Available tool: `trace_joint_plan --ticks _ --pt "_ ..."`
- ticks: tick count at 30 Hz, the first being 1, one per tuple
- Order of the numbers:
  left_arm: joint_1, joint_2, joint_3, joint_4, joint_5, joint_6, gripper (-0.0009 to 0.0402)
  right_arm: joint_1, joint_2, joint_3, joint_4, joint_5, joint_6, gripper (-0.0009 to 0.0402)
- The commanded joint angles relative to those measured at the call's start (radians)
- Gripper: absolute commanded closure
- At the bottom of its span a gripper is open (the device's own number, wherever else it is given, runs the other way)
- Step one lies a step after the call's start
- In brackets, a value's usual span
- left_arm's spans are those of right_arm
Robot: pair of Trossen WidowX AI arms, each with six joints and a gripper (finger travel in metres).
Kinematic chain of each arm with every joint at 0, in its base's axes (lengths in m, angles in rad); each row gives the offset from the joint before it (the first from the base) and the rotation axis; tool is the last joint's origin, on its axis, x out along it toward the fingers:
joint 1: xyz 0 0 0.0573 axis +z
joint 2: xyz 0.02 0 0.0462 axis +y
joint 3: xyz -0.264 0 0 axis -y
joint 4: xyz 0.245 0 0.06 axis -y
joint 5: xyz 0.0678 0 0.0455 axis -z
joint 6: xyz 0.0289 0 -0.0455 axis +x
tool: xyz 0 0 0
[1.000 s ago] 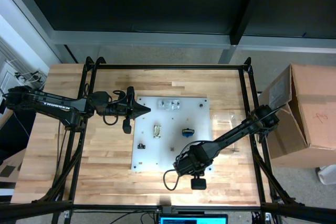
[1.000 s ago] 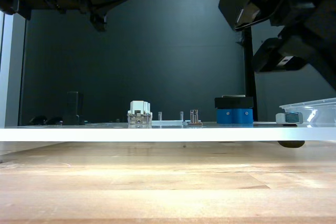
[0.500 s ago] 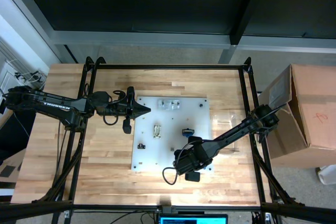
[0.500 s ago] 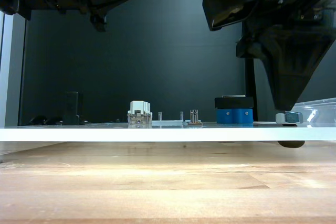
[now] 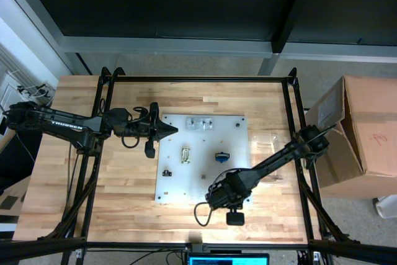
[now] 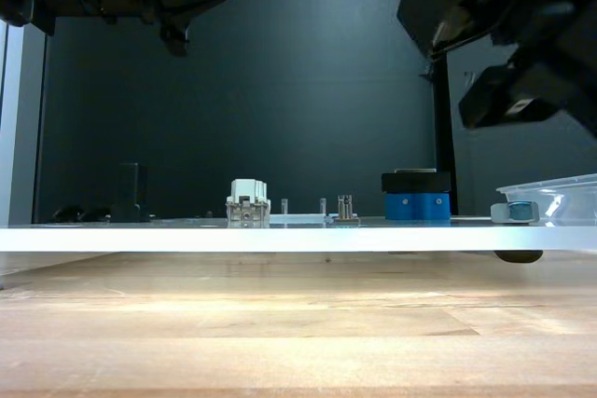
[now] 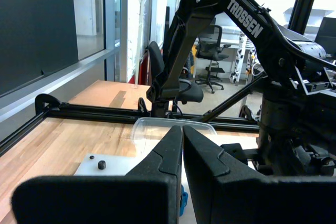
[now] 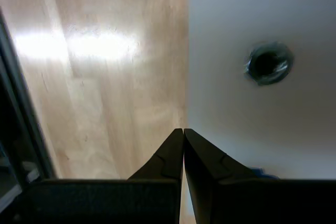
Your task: Pick the M12 nut and place it on its threads and fasten
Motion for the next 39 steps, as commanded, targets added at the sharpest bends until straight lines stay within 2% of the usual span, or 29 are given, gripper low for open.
trace_joint_plan --ticks 1,3,9,16,21,23,24,27,28,29,30,36,39 --pt "0.000 0.000 0.001 0.002 0.000 0.000 0.0393 -0.003 -0.005 0.004 -0.018 0.124 0.019 0.0393" --pt "0.000 0.000 -0.001 -0.002 0.000 0.000 0.0393 -0.003 -0.005 0.009 -0.026 0.185 0.022 0.0393" --pt "0.000 0.000 -0.001 0.000 0.000 0.000 0.0393 -0.003 -0.005 0.012 -0.017 0.280 0.020 0.0393" --pt "0.000 0.000 -0.001 -0.001 0.000 0.000 0.0393 -0.003 -0.001 0.002 0.026 0.310 0.017 0.0393" --pt "0.000 0.000 -0.001 0.000 0.000 0.000 0.0393 -0.003 -0.001 -0.003 0.029 0.304 0.017 0.0393" --pt "0.000 0.000 -0.001 0.000 0.000 0.000 0.0393 -0.003 -0.001 -0.004 0.029 0.271 0.016 0.0393" --pt "0.000 0.000 -0.001 0.000 0.000 0.000 0.0393 -0.003 -0.001 -0.004 0.029 0.230 0.016 0.0393" --pt "0.000 0.000 -0.001 0.000 0.000 0.000 0.0393 -0.003 -0.001 -0.007 0.026 0.040 -0.014 0.0393" --pt "0.000 0.000 -0.001 0.000 0.000 0.000 0.0393 -0.003 -0.002 -0.007 0.022 0.004 -0.019 0.0393" --pt "0.000 0.000 -0.001 0.000 0.000 0.000 0.0393 -0.003 -0.002 -0.007 0.014 -0.005 -0.021 0.0393" --pt "0.000 0.000 -0.001 0.000 0.000 0.000 0.0393 -0.003 -0.003 -0.007 -0.002 0.005 -0.021 0.0393" --pt "0.000 0.000 -0.001 -0.001 0.000 0.000 0.0393 -0.002 -0.016 0.002 -0.055 0.159 -0.003 0.0393" --pt "0.000 0.000 -0.001 -0.003 0.000 0.000 0.0393 -0.002 -0.019 0.002 -0.053 0.217 0.014 0.0393"
